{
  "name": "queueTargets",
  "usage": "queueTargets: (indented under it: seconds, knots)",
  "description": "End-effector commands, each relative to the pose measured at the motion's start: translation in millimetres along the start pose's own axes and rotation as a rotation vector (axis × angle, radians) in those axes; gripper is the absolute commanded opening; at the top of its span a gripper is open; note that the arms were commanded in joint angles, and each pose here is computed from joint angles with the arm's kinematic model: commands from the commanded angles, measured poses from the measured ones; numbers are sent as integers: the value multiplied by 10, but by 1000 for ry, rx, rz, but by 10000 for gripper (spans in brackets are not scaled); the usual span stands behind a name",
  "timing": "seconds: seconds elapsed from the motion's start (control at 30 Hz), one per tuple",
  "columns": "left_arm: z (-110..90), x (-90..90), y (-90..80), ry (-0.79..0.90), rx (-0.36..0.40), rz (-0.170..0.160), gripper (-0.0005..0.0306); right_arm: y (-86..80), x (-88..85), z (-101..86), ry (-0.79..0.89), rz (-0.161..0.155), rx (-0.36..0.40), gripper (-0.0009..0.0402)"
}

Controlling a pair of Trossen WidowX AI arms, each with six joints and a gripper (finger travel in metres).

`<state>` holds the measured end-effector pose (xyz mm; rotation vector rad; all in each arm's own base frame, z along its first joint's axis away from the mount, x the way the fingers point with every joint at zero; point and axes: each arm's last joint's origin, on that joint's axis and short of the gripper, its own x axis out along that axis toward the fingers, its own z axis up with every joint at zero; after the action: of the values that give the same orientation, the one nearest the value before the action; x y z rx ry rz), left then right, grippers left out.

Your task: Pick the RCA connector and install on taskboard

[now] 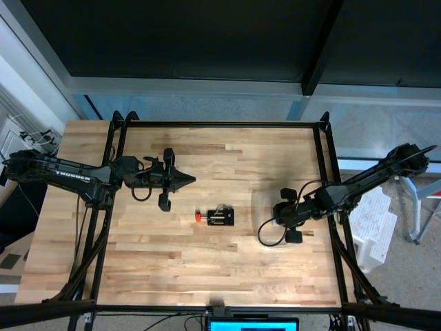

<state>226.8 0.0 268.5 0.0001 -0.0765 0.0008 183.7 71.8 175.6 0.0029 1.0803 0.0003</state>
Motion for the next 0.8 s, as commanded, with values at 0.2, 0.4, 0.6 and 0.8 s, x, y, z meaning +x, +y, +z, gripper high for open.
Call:
queueTargets:
  seconds: [0.2,0.4,0.6,0.8]
  knots:
    - [1,0,1,0,0,0,0,-8,-194,82,16,-6,-2,2]
    - [0,1,0,0,0,0,0,-13,-424,189,13,-4,-1,2]
    - [0,1,0,0,0,0,0,-6,-589,293,0,3,1,2]
    - [0,1,1,0,0,0,0,-27,-607,334,-20,-2,17,2]
